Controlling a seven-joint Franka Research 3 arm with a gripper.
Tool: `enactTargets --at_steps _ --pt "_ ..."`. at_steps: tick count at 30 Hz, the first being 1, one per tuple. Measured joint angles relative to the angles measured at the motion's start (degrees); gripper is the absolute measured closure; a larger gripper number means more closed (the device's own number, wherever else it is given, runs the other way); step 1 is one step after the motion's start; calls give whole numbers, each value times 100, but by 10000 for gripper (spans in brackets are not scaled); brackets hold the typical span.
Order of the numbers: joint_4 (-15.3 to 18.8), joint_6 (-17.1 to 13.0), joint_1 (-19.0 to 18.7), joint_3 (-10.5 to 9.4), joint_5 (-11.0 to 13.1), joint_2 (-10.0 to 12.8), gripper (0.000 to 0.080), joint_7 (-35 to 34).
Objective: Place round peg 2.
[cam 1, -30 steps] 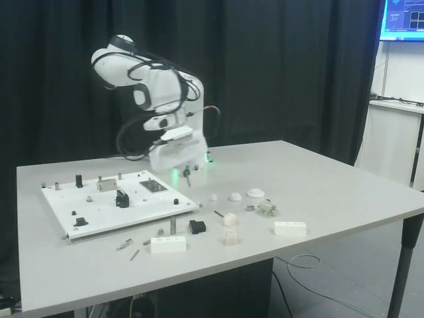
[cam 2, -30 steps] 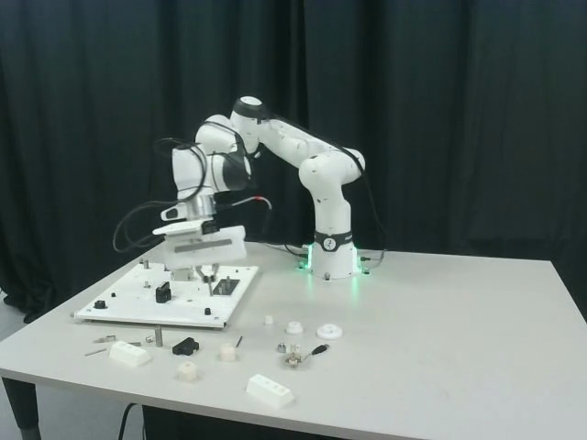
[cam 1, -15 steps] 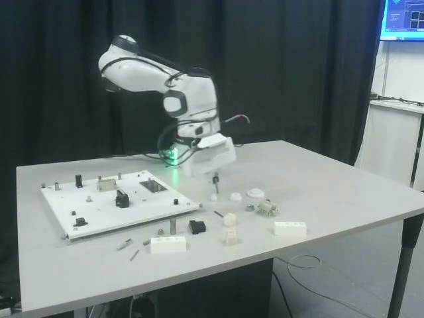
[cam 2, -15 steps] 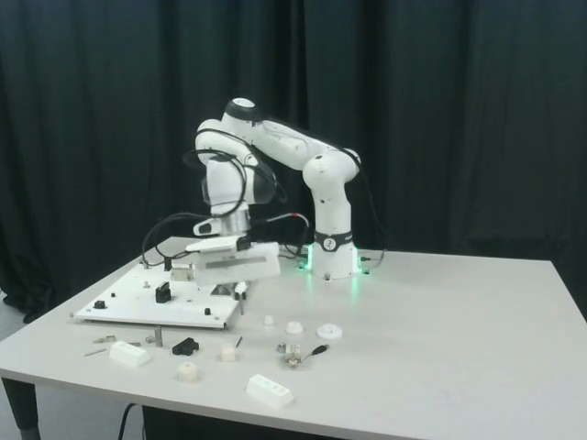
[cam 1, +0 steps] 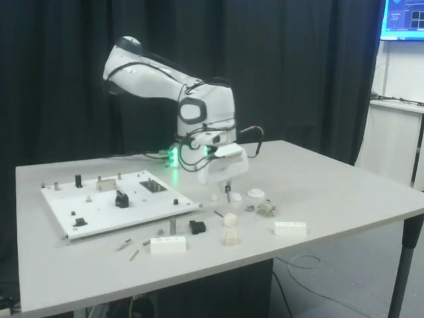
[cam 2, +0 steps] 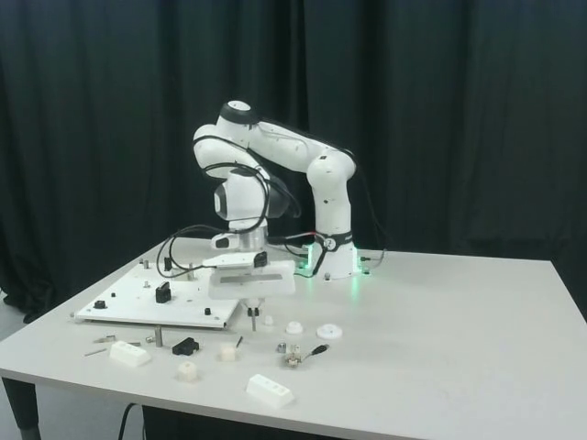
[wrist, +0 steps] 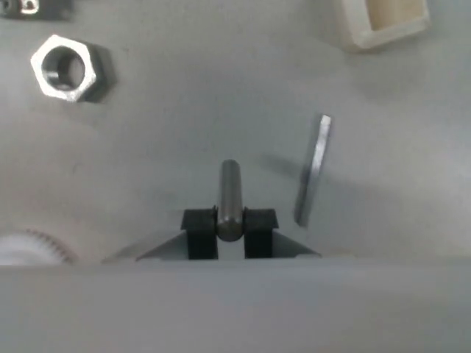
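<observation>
While the round peg [wrist: 229, 198] hangs upright, pinched at its upper end between the jaws, which are closed onto it, its free tip points down at the tabletop [cam 1: 331, 185] among loose parts. Vertical hold likely serves a straight lowering. Nearby: hex nut [wrist: 64, 68], flat key [wrist: 313, 170], white gear [cam 1: 256, 193]. White board [cam 1: 99, 209] lies well apart from gripper [cam 1: 227, 188].

white arm [cam 2: 275, 151], peg [cam 2: 253, 318] above grey table [cam 2: 440, 339]
</observation>
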State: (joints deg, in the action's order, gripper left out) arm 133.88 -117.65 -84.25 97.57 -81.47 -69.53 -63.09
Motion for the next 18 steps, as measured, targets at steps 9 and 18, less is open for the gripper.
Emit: enactTargets --at_steps 9,18 --pt "-129 0 -306 171 -111 2 728 -174" --pt "-240 0 -487 277 -126 14 728 -211"
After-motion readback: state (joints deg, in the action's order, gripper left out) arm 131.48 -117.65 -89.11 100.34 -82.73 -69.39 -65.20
